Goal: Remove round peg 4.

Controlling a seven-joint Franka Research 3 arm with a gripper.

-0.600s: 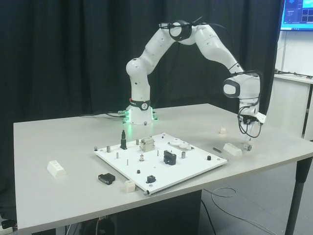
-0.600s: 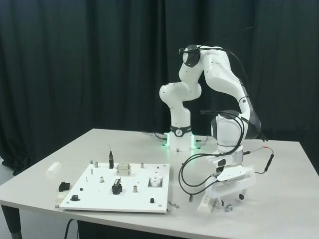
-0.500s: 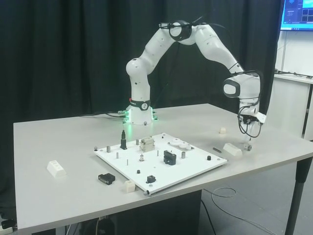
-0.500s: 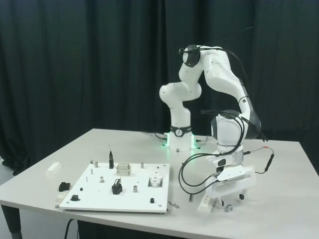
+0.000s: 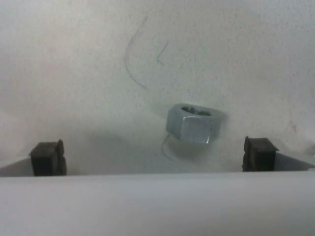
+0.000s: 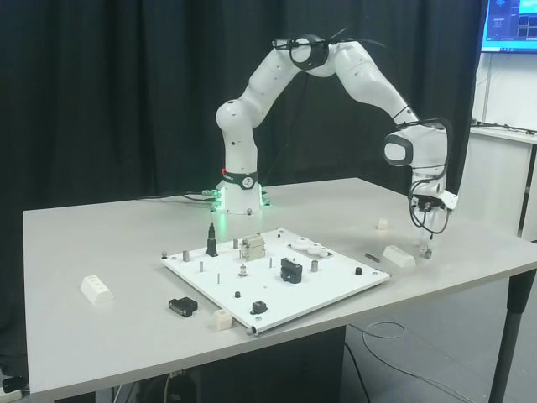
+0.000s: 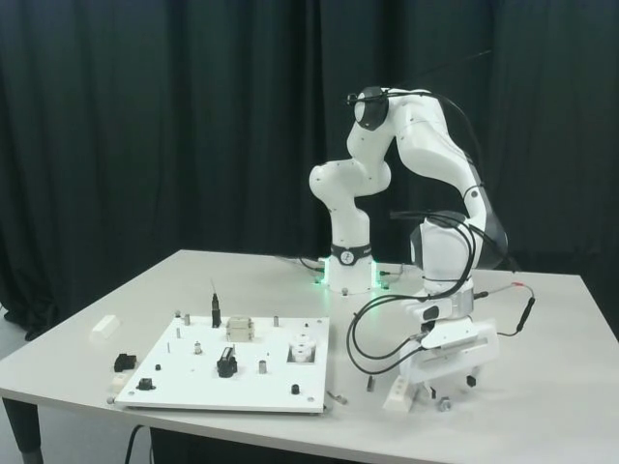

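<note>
One nut (image 5: 195, 122) on table (image 5: 74, 59), gripper (image 5: 152, 156) raised slightly, fingers apart

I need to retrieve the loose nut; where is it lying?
The nut lies on the table beneath the open gripper, between its fingertips, beside the white block, off the board.

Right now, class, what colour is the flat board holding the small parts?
White; the board shows best in the first room view.

Grey nut (image 5: 195, 123) between open claw (image 5: 152, 156) fingers
</note>
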